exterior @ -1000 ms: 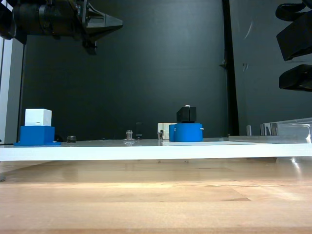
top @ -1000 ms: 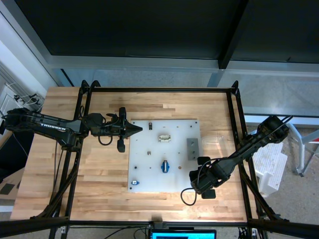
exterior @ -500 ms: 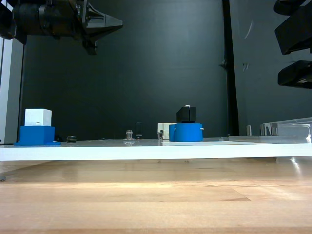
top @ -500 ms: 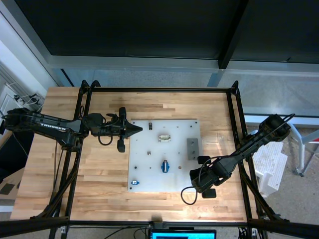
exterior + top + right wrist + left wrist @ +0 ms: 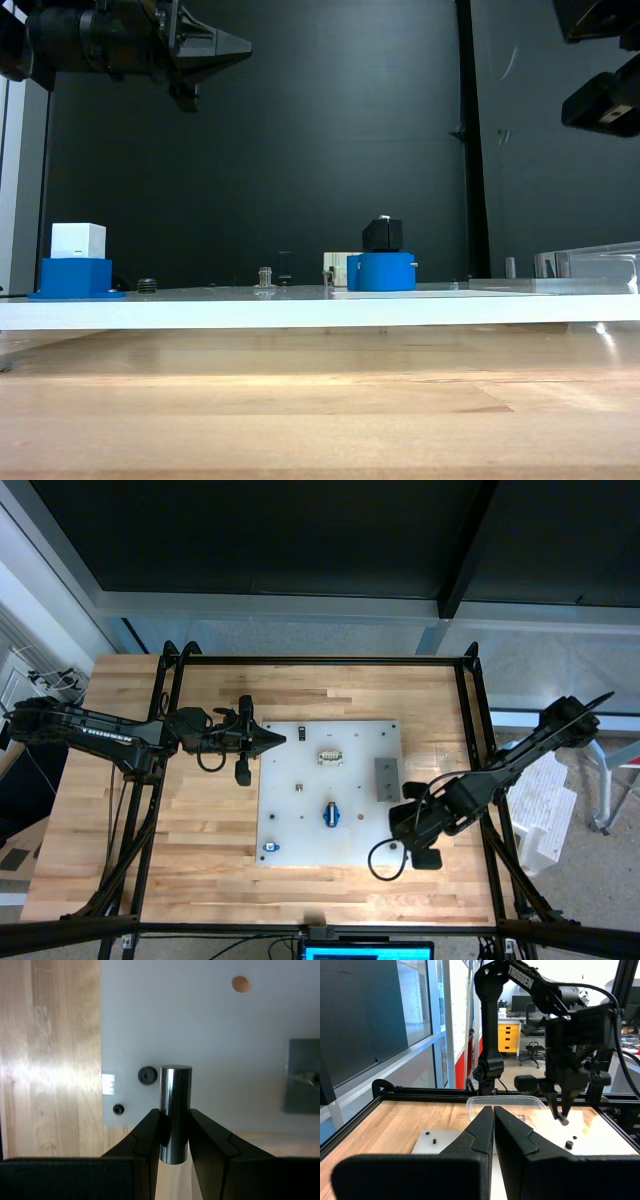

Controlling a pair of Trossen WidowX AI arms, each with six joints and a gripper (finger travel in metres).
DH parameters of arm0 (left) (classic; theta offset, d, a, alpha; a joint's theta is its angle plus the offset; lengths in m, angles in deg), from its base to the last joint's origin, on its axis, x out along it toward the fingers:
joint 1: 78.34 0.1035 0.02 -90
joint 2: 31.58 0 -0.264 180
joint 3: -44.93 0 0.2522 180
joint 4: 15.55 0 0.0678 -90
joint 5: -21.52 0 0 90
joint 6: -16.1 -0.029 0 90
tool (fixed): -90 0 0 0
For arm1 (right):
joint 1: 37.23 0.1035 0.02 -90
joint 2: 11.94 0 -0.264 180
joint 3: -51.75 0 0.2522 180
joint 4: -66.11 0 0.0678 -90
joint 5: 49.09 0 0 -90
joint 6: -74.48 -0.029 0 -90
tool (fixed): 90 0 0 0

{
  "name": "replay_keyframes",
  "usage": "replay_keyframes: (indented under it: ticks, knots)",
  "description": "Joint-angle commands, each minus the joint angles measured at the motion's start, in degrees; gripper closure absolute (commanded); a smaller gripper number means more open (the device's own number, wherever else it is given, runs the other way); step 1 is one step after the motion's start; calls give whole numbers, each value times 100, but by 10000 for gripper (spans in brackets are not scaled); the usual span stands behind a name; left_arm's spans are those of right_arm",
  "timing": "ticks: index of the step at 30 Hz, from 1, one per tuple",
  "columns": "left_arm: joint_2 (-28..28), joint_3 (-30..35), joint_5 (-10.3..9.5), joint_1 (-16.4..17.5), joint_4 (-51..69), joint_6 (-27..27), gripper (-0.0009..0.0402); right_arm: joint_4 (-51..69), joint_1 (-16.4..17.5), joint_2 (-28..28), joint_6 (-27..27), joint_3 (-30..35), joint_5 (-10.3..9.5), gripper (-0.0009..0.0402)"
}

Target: Remove the 16mm cylinder and place in the container

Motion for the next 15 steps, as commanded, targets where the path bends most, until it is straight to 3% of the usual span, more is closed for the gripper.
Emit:
replay_keyframes:
  ticks: [1, 4, 15]
  knots:
    - [0, 2, 0, 2, -2, 0, 393, 413, -61, -214, 15, 4, 81, 381]
    - [0, 2, 0, 2, -2, 0, 393, 835, -83, -448, 20, -37, 319, 381]
    - [0, 2, 0, 0, -2, 0, 393, 905, -555, -1539, -92, -1152, 310, 381]
